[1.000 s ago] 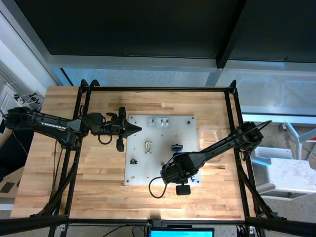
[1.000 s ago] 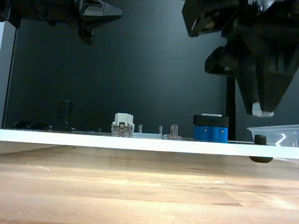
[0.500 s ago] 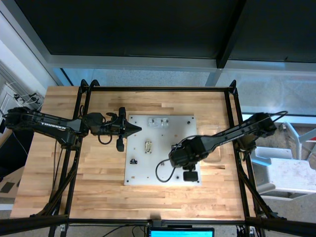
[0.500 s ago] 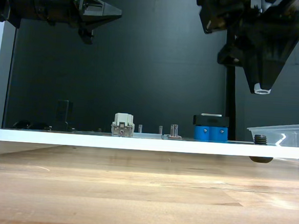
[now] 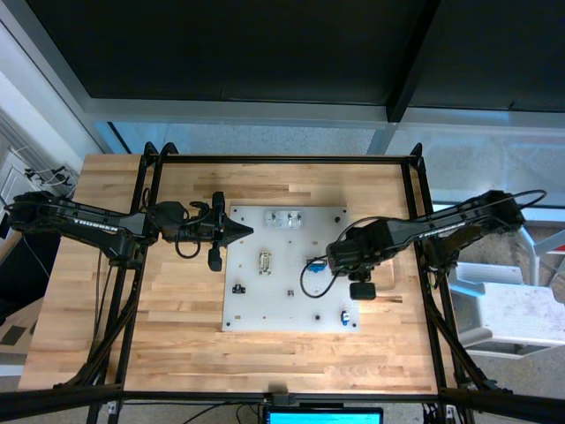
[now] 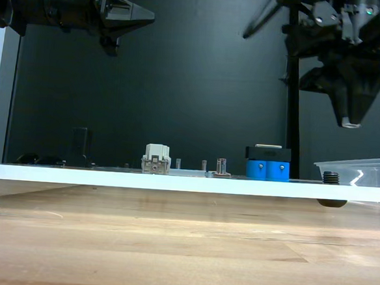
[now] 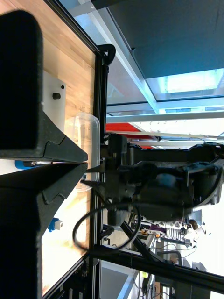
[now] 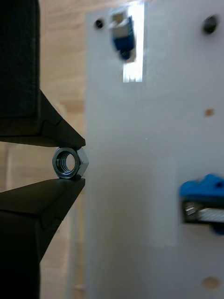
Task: Unfasten the M12 fastener and place in the container
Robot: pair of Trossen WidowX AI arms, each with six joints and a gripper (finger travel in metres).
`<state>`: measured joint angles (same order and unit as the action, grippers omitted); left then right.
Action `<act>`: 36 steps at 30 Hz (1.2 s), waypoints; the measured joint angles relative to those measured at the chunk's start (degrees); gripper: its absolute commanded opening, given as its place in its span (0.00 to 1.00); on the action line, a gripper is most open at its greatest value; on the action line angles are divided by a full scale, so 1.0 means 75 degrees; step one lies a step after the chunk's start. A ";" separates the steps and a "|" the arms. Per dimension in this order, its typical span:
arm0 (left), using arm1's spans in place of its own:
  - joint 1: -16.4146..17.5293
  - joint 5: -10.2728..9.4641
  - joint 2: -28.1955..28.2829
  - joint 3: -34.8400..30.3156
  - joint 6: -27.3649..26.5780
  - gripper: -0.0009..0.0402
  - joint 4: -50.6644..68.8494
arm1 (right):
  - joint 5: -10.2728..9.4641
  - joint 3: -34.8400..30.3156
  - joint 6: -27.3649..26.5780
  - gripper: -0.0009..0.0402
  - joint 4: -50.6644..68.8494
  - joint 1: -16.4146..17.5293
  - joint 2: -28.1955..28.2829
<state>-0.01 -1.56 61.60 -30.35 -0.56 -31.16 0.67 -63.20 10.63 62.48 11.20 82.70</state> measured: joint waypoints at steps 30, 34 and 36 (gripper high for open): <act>0.0000 0.0000 0.0000 0.0000 0.0003 0.02 -0.0003 | 0.0437 0.2127 -0.0927 0.02 0.0644 -0.0968 -0.2579; 0.0000 0.0003 0.0000 -0.0003 0.0003 0.02 -0.0003 | 0.0466 0.2127 -0.1128 0.02 0.0638 -0.0997 -0.2579; 0.0000 0.0003 0.0000 -0.0003 0.0000 0.02 -0.0003 | 0.0472 0.2127 -0.1148 0.02 0.0592 -0.0997 -0.2579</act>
<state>-0.01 -1.54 61.60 -30.37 -0.56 -31.18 4.21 -47.24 2.02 66.92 3.73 63.35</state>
